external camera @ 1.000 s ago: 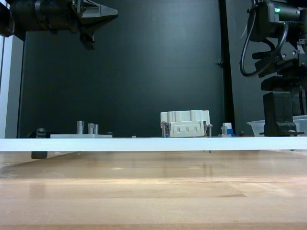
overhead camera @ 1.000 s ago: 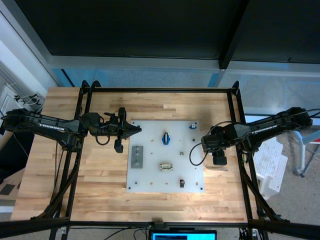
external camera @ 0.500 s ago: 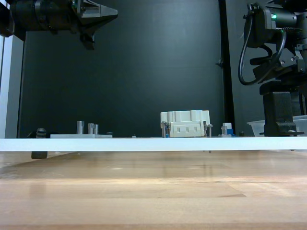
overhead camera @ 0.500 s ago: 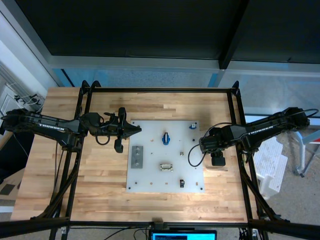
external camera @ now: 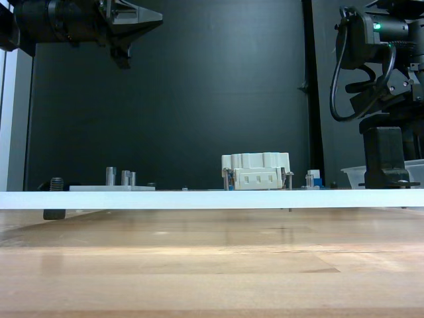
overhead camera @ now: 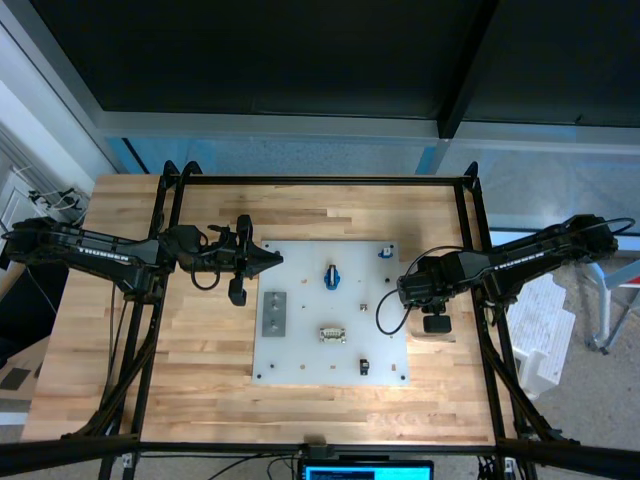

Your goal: Pick the USB connector and install on taskboard

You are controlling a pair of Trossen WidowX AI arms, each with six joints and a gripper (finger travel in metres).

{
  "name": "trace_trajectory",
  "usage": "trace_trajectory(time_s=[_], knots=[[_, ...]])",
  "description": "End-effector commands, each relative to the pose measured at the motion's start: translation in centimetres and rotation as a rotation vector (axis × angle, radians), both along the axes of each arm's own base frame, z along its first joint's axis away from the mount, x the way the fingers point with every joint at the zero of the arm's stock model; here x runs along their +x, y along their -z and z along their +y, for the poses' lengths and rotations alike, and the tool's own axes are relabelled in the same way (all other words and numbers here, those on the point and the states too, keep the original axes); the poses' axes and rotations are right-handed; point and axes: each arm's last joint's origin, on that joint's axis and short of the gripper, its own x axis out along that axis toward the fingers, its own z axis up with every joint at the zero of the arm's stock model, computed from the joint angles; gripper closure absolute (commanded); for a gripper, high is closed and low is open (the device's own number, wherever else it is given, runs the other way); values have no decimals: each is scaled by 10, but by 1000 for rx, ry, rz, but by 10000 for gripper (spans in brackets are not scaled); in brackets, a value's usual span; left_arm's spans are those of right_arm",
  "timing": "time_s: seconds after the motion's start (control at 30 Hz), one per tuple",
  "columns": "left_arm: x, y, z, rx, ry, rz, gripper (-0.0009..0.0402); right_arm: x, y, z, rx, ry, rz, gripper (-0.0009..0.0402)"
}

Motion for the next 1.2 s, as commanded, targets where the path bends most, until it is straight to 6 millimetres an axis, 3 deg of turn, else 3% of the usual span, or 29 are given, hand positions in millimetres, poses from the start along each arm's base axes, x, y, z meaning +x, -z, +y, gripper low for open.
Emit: trace_trajectory(time_s=[0.03, 0.37, 1.2], knots=[[0, 0, 0, 0, 0, 0, 393, 0, 0, 0, -1, 1, -2, 335], [0, 0, 0, 0, 0, 0, 393, 0, 0, 0, -1, 3, -1, 395], [0, 0, 0, 0, 0, 0, 393, -9, -16, -2, 16, 9, -86, 393]])
